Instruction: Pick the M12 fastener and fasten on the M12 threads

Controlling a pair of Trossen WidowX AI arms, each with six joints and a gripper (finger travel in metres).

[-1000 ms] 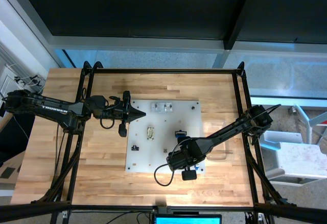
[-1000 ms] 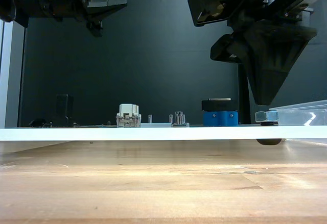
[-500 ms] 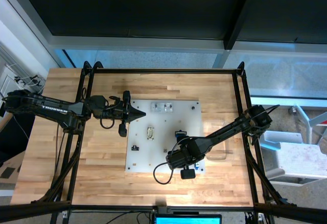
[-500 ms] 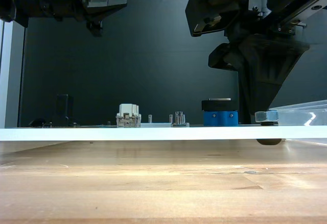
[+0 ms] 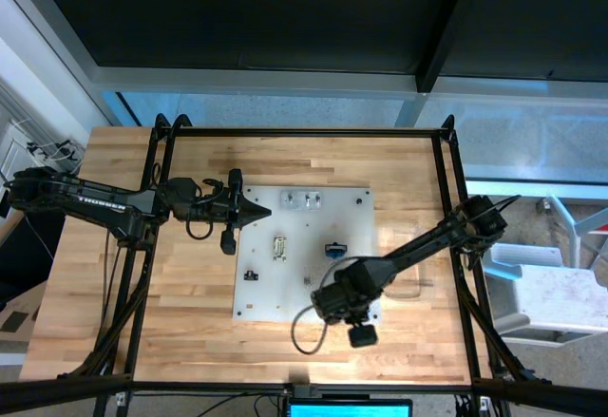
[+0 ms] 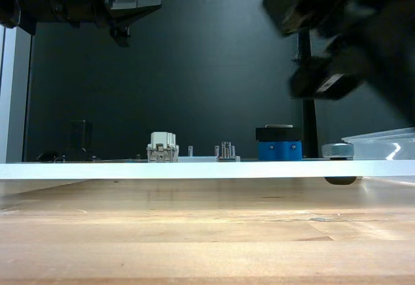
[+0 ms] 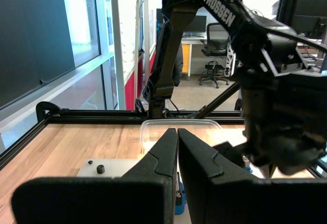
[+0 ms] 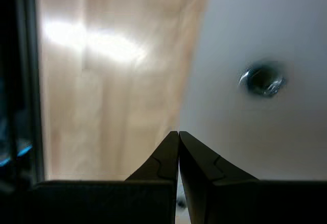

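The M12 fastener (image 8: 263, 79) appears to sit on its stud at the near right edge of the white board (image 5: 256, 284), so tightening seems the step in hand. The right gripper (image 8: 178, 133) hangs above it, apart, jaws together and empty; another turn would need opening, centring and re-clamping. The left gripper (image 7: 177, 132), jaws together, is parked at the board's far left

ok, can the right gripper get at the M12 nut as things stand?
Probably yes. The M12 nut sits uncovered on the white board, apparently on its stud. The right gripper hangs close above it, shut, so it must open. The left gripper is parked at the board's far left.
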